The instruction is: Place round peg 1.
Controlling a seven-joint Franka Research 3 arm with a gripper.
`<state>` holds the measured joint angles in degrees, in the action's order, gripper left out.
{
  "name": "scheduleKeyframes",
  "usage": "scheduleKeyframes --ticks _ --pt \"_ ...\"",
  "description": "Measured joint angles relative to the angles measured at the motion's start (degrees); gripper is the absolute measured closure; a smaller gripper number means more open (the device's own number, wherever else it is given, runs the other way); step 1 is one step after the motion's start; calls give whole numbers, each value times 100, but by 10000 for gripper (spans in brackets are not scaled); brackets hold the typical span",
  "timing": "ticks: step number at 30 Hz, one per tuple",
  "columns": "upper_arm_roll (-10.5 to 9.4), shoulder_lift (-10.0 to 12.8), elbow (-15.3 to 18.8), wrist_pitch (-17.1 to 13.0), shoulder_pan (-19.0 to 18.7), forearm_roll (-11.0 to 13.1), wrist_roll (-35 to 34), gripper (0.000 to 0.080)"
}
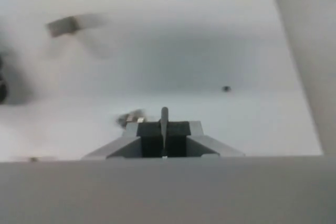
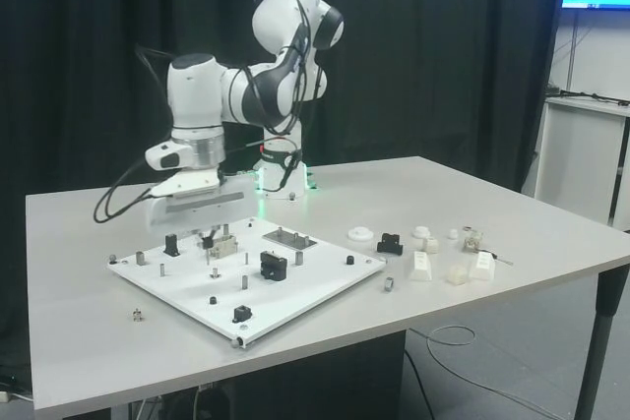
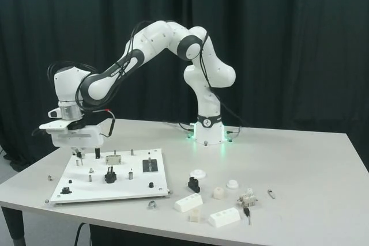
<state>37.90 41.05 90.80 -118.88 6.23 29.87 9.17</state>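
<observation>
In the wrist view my gripper [image 1: 164, 136] is shut on a thin grey round peg [image 1: 164, 115], which sticks out between the two black fingers [image 1: 151, 139]. It hovers just above the white board [image 1: 210, 51]. From the first room view the gripper [image 2: 210, 239] hangs over the back left part of the board [image 2: 305, 287], among small fixtures. The second room view places the gripper [image 3: 78, 154] over the board's far left corner [image 3: 124, 191]. In both room views the peg is too small to make out.
The board carries black holders [image 2: 272, 266], grey posts [image 2: 242, 281] and a grey plate [image 2: 292, 238]. To its right on the table [image 2: 551, 233] lie white blocks [image 2: 421, 267], a white ring [image 2: 360, 235] and a black part [image 2: 389, 243]. A loose nut [image 2: 138, 315] sits near the board's left edge.
</observation>
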Motion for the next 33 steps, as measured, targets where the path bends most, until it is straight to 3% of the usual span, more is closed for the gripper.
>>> scheduleKeyframes --ticks 6,15,33 --pt "-4 -185 225 151 -212 46 0 787" --pt "-6 -578 713 147 -633 131 -60 787" --pt "7 -1287 1676 -147 -1401 99 -570 787"
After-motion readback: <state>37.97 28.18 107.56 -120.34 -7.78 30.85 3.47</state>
